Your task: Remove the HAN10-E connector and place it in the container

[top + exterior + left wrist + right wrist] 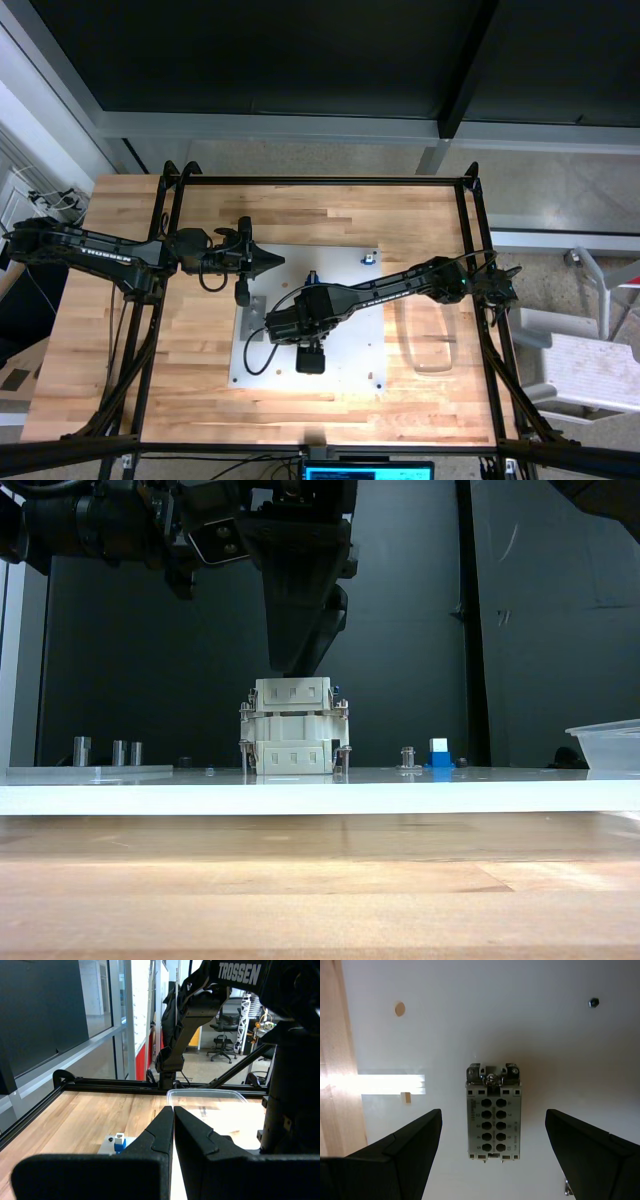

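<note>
The wooden tabletop [120, 330] carries the white board [355, 340]. The clear container [610, 742] sits just off the board's right edge, with nothing in it that I can see.

The left tool [173, 1110] hovers over the board's far left part. Its fingers are pressed together on nothing, and it's well apart from the action. The right tool [493, 1127] hangs straight above the HAN10-E connector [293, 730], spread wide and touching nothing.

The connector stands upright mid-board and looks stacked on a matching base with little metal screws.

My guess is it's hard moulded plastic, so light and stiff, and it won't squash. The sides look smooth, so maybe a bit slippy. I'd pinch the upper block across its two long flat sides, stay clear of the screws, and pull straight up, since it probably sits snug in the base.
</note>
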Tool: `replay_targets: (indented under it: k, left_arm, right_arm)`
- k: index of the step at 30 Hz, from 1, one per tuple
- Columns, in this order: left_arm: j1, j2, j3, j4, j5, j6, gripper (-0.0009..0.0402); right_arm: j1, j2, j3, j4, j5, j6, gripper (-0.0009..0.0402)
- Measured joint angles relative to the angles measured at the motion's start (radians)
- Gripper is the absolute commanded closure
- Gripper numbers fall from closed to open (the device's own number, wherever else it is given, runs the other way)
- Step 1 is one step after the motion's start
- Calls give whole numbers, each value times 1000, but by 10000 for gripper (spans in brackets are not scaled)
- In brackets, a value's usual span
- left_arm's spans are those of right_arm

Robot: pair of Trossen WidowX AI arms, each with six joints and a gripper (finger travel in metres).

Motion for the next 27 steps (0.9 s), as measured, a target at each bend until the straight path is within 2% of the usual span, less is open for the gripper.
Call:
replay_targets:
  k: [3, 22, 27]
  left_arm:
    - [0, 0, 0, 0, 0, 0, 393]
    - [0, 0, 0, 0, 0, 0, 393]
    - [0, 0, 0, 0, 0, 0, 393]
  right_arm:
    - [1, 1, -13, 7, 18, 0, 103]
    - [3, 1, -71, 56, 18, 0, 104]
    - [3, 1, -71, 58, 18, 0, 129]
